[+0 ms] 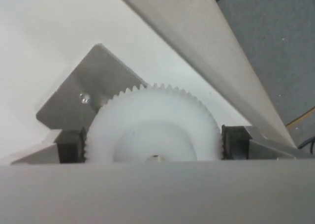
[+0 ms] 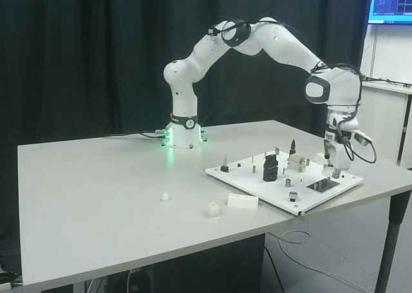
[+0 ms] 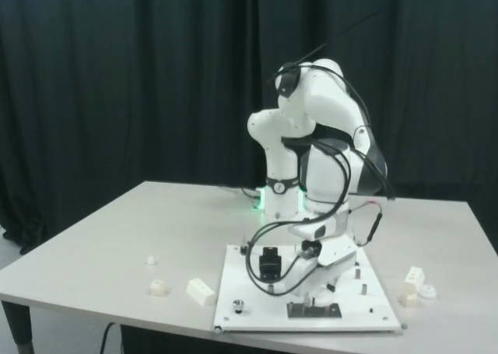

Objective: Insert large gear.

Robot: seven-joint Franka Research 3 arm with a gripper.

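A grey table [image 2: 96, 190] stands before a black curtain [image 2: 84, 55]. Near its front edge lie small white blocks [image 2: 242, 201], loose on the tabletop. Behind them a white assembly board [image 2: 254, 183] carries pegs and black fixtures. The white arm [image 2: 270, 42] reaches down over the board's far corner. In the wrist view the gripper [image 1: 153, 144] has its jaws clamped on the white large gear [image 1: 152, 128], held above the board beside a grey metal plate [image 1: 88, 88].
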